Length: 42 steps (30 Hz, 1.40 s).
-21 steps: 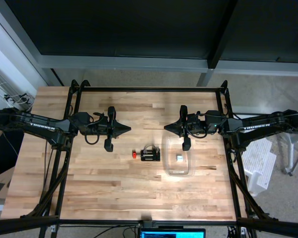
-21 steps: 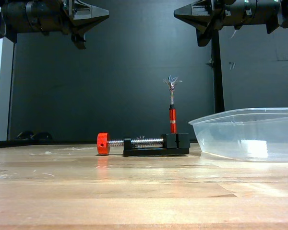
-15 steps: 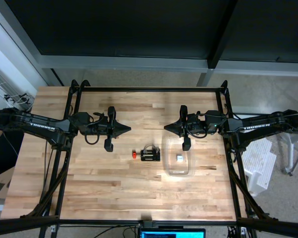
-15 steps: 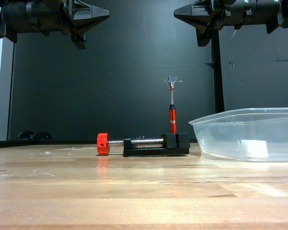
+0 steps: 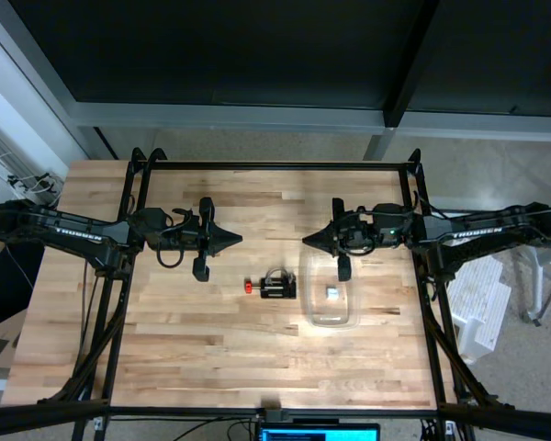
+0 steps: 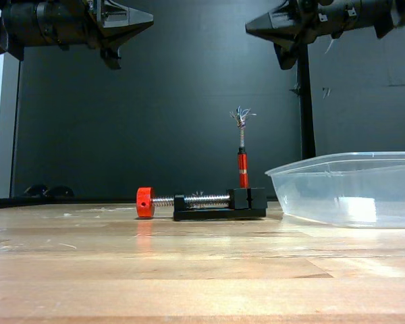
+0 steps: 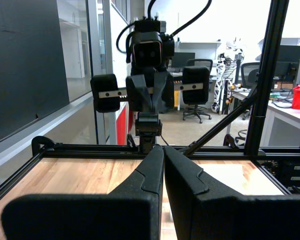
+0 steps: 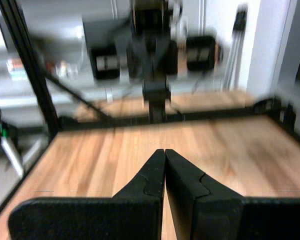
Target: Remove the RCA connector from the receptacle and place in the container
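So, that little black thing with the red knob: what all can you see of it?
A small black blocky fixture lies flat on the wooden table. A silvery threaded rod joins its body to a red round knob. A thin red plug with frayed wires stands upright in its other end, near a clear tub. The left gripper and right gripper, both shut, hang high above; neither touches it.

Robotics lab: office chairs point(image 7: 194, 111) and desks point(image 7: 285, 106) beyond the workbench point(image 7: 65, 175).
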Available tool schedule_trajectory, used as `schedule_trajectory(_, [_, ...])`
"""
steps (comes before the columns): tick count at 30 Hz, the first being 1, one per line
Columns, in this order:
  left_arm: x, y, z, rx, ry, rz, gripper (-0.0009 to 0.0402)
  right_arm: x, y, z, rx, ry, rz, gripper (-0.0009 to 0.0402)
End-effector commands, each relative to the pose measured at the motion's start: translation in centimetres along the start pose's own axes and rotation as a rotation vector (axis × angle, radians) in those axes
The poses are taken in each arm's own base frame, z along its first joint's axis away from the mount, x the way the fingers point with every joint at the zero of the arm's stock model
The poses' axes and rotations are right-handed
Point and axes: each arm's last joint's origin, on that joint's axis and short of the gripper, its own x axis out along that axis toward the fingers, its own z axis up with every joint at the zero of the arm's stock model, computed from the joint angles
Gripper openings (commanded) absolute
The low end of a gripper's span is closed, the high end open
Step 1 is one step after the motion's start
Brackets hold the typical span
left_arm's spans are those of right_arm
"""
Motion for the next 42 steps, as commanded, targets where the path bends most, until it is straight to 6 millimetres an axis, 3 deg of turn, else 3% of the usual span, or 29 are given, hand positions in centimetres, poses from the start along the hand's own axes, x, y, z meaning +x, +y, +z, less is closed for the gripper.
schedule_trajectory(1, [0.0, 0.0, 0.0, 0.0, 0.0, 0.0, 0.0, 0.0, 0.3, 0.5, -0.009, 0.151, -0.006, 0.0])
schedule_trajectory(7, [0.0, 0.0, 0.0, 0.0, 0.0, 0.0, 0.0, 0.7, 0.9, 1.3, -0.023, 0.415, -0.014, 0.0])
schedule_trajectory(13, [0.0, 0.0, 0.0, 0.0, 0.0, 0.0, 0.0, 2.7, 1.7, 1.1, -0.066, 0.638, -0.013, 0.0])
schedule_trajectory(19, [0.0, 0.0, 0.0, 0.0, 0.0, 0.0, 0.0, 4.8, 2.4, 0.6, -0.091, 0.755, -0.02, 0.001])
schedule_trajectory(33, [0.0, 0.0, 0.0, 0.0, 0.0, 0.0, 0.0, 9.1, 3.7, -0.2, -0.144, 0.894, -0.084, 0.0181])
schedule_trajectory(42, [0.0, 0.0, 0.0, 0.0, 0.0, 0.0, 0.0, 11.6, 4.4, -2.7, -0.154, 0.973, -0.089, 0.0215])
